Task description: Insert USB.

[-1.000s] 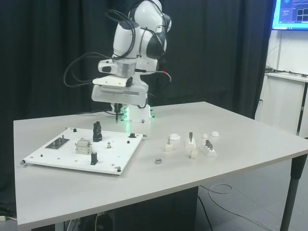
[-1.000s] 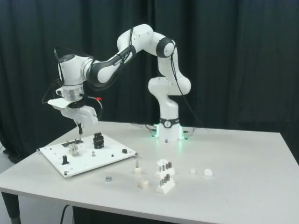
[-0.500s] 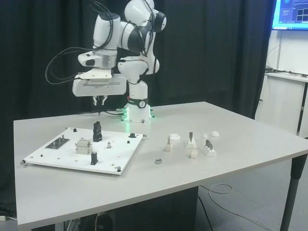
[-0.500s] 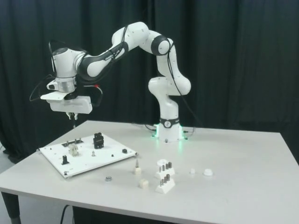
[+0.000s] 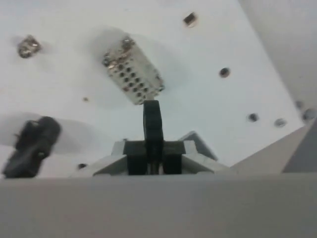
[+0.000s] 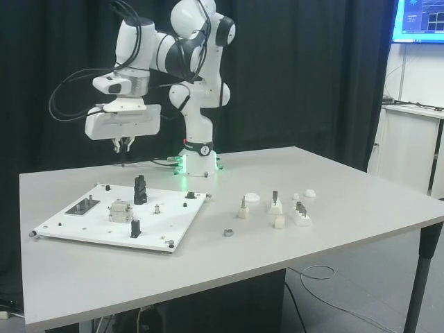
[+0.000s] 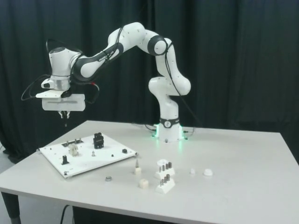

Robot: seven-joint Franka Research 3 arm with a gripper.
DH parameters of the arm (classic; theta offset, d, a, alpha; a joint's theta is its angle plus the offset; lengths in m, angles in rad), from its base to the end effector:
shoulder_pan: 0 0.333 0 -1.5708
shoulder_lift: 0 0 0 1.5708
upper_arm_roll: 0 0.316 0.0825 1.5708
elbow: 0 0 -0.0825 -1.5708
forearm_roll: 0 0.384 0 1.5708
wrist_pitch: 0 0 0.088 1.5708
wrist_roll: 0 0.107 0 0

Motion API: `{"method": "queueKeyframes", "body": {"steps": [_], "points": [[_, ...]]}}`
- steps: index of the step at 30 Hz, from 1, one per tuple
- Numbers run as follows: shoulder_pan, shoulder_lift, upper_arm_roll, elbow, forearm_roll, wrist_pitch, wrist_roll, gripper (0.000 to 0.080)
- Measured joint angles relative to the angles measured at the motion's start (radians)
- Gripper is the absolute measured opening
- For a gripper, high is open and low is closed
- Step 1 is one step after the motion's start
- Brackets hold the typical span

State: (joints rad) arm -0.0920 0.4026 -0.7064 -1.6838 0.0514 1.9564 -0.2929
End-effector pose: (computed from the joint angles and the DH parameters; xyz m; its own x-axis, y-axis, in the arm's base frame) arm 0.4837 -0.4246 0.4106 0.8741 -0.4766 -0.0936 -0.4543 -0.8704 0.1898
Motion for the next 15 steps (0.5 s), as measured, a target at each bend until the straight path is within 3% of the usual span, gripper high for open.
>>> {"method": "queueKeyframes", "body": {"steps": [8, 15], "points": [[0.0, 0.003, 0.007, -0.04, 0.0, 0.11, -0.105, 0.006], [0.0, 0.015, 0.024, -0.066, 0.0, 0.169, -0.152, 0.006]]}}
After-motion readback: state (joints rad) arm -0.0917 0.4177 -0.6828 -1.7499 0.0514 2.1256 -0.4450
